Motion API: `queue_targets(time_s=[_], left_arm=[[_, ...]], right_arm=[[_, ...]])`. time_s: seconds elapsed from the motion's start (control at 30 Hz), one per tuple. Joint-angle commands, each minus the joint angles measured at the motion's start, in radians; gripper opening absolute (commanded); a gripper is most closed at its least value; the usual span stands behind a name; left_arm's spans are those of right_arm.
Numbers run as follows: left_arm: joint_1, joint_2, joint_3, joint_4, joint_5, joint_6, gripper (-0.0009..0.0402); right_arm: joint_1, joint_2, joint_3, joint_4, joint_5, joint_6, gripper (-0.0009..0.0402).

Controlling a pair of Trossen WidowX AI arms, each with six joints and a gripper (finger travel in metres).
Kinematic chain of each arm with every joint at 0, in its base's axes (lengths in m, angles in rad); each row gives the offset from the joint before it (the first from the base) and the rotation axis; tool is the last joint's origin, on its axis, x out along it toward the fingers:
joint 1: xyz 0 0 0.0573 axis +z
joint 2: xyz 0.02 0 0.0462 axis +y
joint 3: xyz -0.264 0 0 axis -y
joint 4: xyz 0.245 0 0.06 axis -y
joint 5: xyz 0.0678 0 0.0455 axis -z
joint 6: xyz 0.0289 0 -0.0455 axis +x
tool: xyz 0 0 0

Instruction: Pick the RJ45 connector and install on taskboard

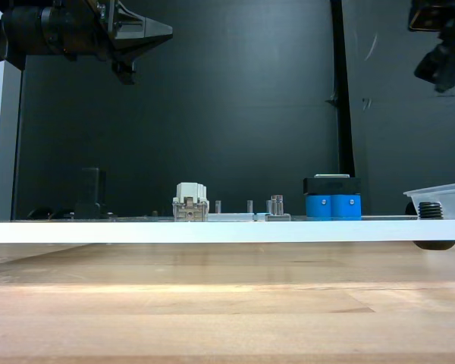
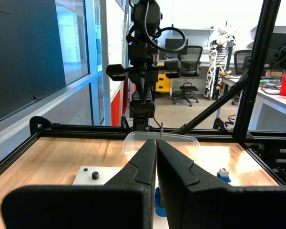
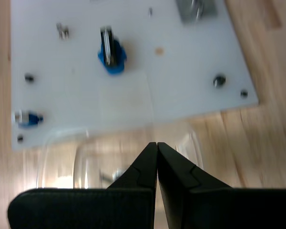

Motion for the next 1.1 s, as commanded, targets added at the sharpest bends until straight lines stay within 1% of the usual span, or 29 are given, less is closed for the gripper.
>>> queue_targets(time_s=[0.03, 0.17, 0.2, 0.33, 0.43, 0.53, 0.6, 0.63, 0.7, 0.9, 1.1], left_arm=[[0.000, 0.000, 0.000, 0.000, 0.000, 0.000, 0.0000], [0.000, 0.000, 0.000, 0.000, 0.000, 0.000, 0.0000], [0.000, 0.000, 0.000, 0.000, 0.000, 0.000, 0.0000], [0.000, 0.000, 0.000, 0.000, 0.000, 0.000, 0.0000], [0.000, 0.000, 0.000, 0.000, 0.000, 0.000, 0.0000], [0.000, 0.000, 0.000, 0.000, 0.000, 0.000, 0.0000], [0.000, 0.000, 0.000, 0.000, 0.000, 0.000, 0.0000], [0.000, 0.000, 0.000, 0.000, 0.000, 0.000, 0.0000], [0.000, 0.000, 0.000, 0.000, 0.000, 0.000, 0.0000], [0.000, 0.000, 0.000, 0.000, 0.000, 0.000, 0.0000], [0.000, 0.000, 0.000, 0.000, 0.000, 0.000, 0.0000]], right_arm=[[0.031, 0.001, 0.008, -0.051, -0.001, 0.027, 0.0000], [0.097, 0.001, 0.004, -0.092, 0.003, 0.090, 0.0000], [0.119, 0.002, 0.001, -0.101, 0.009, 0.115, 0.0000], [0.220, 0.002, -0.004, -0.138, 0.043, 0.213, 0.0000], [0.298, 0.003, -0.012, -0.148, 0.079, 0.280, 0.0000], [0.360, 0.011, -0.024, -0.147, 0.105, 0.334, 0.0000], [0.392, 0.023, -0.029, -0.146, 0.108, 0.357, 0.0000], [0.403, 0.027, -0.031, -0.146, 0.112, 0.366, 0.0000], [0.419, 0.038, -0.034, -0.146, 0.131, 0.383, 0.0000], [0.432, 0.062, -0.044, -0.145, 0.131, 0.397, 0.0000], [0.441, 0.074, -0.084, -0.108, 0.130, 0.419, 0.0002]])
